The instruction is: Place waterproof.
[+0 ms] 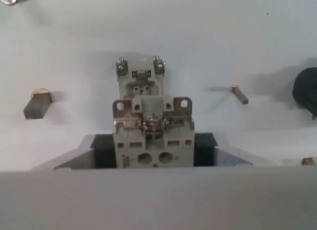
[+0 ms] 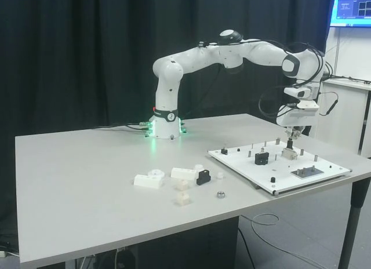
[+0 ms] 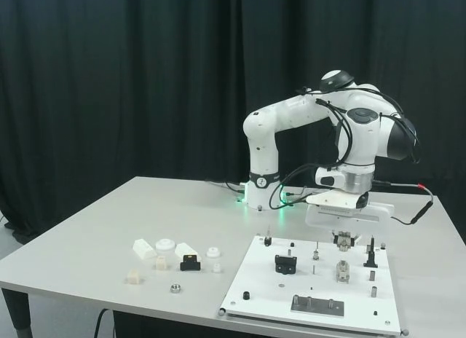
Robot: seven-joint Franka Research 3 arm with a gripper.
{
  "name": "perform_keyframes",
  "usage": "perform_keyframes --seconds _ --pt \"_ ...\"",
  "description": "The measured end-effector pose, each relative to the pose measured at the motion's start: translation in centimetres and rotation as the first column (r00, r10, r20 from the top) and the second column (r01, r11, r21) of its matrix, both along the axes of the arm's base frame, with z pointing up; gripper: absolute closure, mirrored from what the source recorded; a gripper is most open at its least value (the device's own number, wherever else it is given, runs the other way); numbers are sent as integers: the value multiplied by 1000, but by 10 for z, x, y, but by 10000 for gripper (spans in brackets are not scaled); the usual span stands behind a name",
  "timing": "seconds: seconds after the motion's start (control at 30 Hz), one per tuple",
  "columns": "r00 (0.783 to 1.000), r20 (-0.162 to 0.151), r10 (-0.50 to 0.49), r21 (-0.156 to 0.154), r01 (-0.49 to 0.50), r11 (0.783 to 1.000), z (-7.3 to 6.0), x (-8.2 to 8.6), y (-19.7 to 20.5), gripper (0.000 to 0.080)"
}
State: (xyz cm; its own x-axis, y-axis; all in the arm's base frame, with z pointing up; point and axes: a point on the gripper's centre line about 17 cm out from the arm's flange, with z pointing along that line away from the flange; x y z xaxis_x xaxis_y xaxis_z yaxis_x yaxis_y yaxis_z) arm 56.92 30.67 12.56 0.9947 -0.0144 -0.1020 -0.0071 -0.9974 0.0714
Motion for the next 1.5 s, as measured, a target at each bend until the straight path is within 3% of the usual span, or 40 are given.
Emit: perform_keyframes --seconds 0.67,0.87,1.27,1.5 --pt "1000 21 -16 -6 16 1000 -1 6 1 490" --pt "999 26 -29 -50 30 998 3 10 -16 490" --pt "998 21 -65 -177 68 982 13 16 -85 490" --pt "998 -7 -63 -209 60 976 15 14 -132 490"
